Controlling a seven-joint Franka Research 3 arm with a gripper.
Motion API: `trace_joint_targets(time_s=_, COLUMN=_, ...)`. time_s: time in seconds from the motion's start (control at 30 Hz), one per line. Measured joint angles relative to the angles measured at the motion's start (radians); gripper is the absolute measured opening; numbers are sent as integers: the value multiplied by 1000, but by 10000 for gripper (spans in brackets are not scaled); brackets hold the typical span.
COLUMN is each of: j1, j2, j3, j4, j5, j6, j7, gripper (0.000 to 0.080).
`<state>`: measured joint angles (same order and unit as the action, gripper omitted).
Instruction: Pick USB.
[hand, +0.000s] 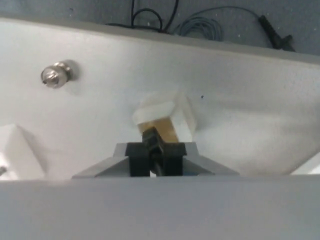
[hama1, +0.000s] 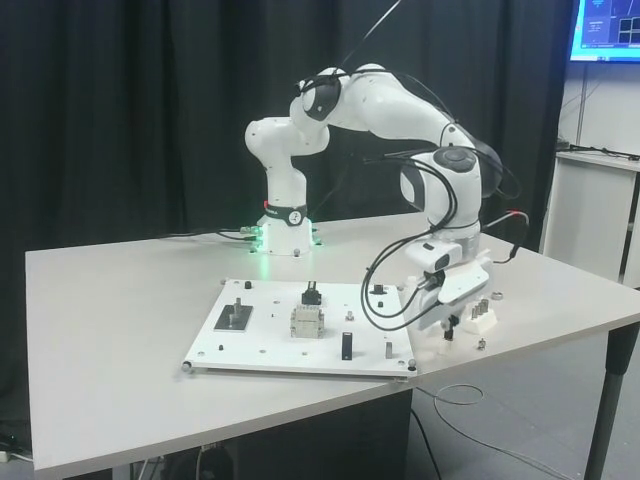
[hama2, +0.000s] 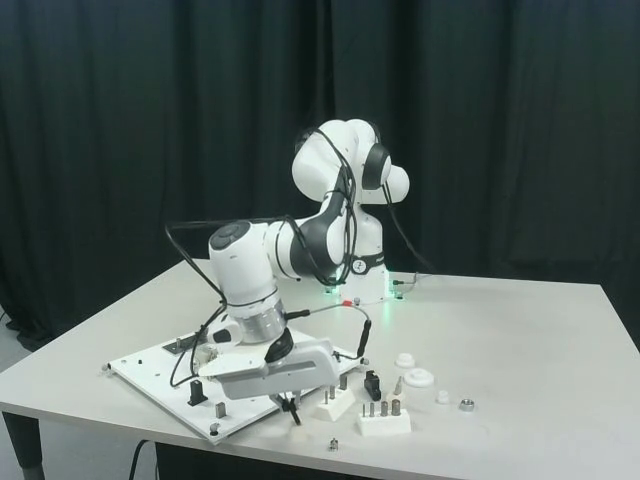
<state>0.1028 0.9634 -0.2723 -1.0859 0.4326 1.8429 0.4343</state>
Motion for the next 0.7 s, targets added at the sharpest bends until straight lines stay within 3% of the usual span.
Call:
trace_joint_targets(time_s=0.33, j1=0, j2=-6, j3=-17, j4=78, j5=0, j6=-106, j7=29, gripper=51)
trace_joint_targets(time_s=0.7, j1=2, j2=-6, j3=-32, j4=138, j5=-16, j6=-141, j7=59, gripper=51)
